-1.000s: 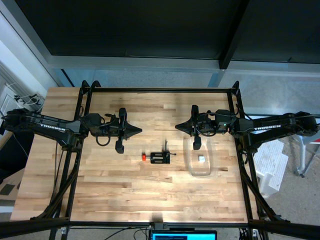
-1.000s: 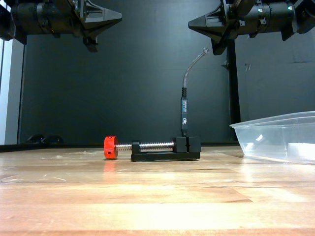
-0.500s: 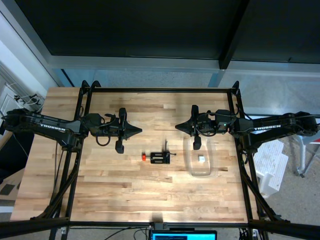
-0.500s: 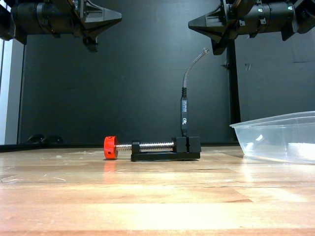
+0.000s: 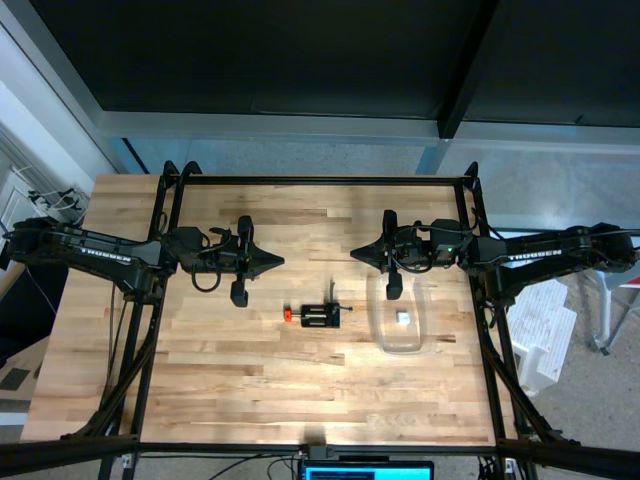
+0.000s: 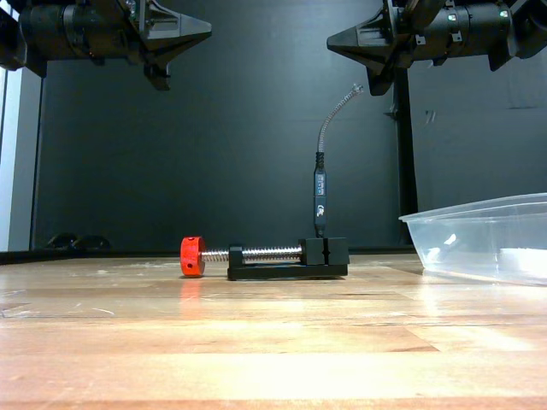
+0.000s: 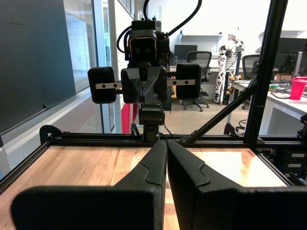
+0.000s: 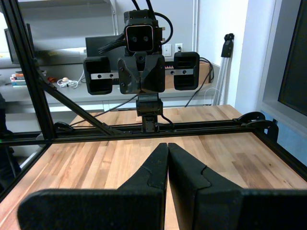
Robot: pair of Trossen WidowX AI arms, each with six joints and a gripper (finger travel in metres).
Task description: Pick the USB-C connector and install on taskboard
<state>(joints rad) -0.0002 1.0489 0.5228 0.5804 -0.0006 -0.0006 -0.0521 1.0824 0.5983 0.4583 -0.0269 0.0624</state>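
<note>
the connector (image 6: 319,201) stands upright in the taskboard (image 6: 286,260), its plug seated at the end away from the knob (image 6: 192,256), so the install looks done and little seems left. left jaws hang high to the taskboard's left, right jaws high to its right, both clenched on nothing. nothing differs from a second ago.

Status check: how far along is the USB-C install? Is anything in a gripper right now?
Done, it seems: the USB-C connector stands upright in the taskboard. In hand: nothing; the left gripper and right gripper hang shut, high above the table, one to each side of the board. Left: probably nothing, though how fully the plug is seated cannot be told.
</note>
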